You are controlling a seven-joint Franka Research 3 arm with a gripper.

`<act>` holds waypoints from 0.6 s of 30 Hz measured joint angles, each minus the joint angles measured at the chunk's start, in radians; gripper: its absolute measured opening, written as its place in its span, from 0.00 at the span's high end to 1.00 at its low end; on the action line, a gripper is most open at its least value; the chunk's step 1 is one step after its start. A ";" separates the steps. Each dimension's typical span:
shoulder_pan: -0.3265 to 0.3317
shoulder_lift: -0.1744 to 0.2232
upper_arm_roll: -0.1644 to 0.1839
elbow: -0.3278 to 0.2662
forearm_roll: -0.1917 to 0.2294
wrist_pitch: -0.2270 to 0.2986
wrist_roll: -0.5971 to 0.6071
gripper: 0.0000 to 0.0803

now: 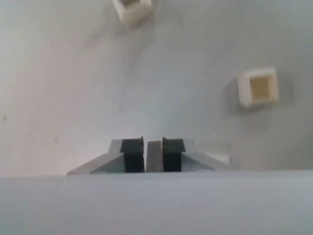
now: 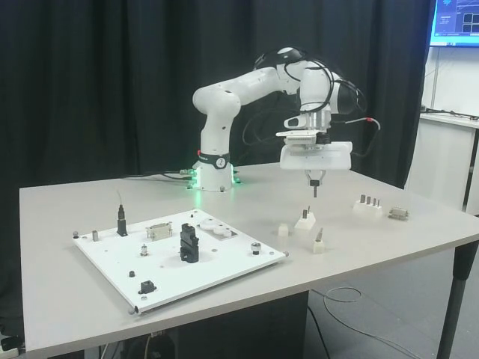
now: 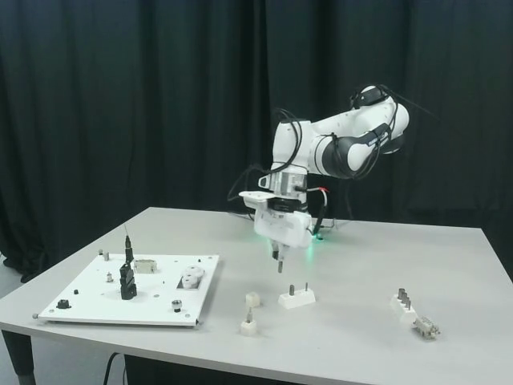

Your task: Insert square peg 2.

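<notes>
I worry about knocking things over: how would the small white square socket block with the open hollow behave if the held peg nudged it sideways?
The socket block looks small and hollow, so it is probably light. It sits loose on the grey table, so it would likely slide rather than resist. Being squat and flat-sided, it probably would not roll. The gripper holds the peg.

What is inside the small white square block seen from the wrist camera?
The white square block shows an open, hollow square socket with nothing in it. The gripper holds a grey peg above the table; the peg's upper part is covered.
</notes>
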 joint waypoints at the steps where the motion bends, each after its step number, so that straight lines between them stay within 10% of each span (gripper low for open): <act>1: -0.009 0.000 0.000 0.007 -0.003 0.006 -0.001 0.91; 18: -0.231 0.000 -0.015 0.153 -0.069 0.053 -0.031 0.91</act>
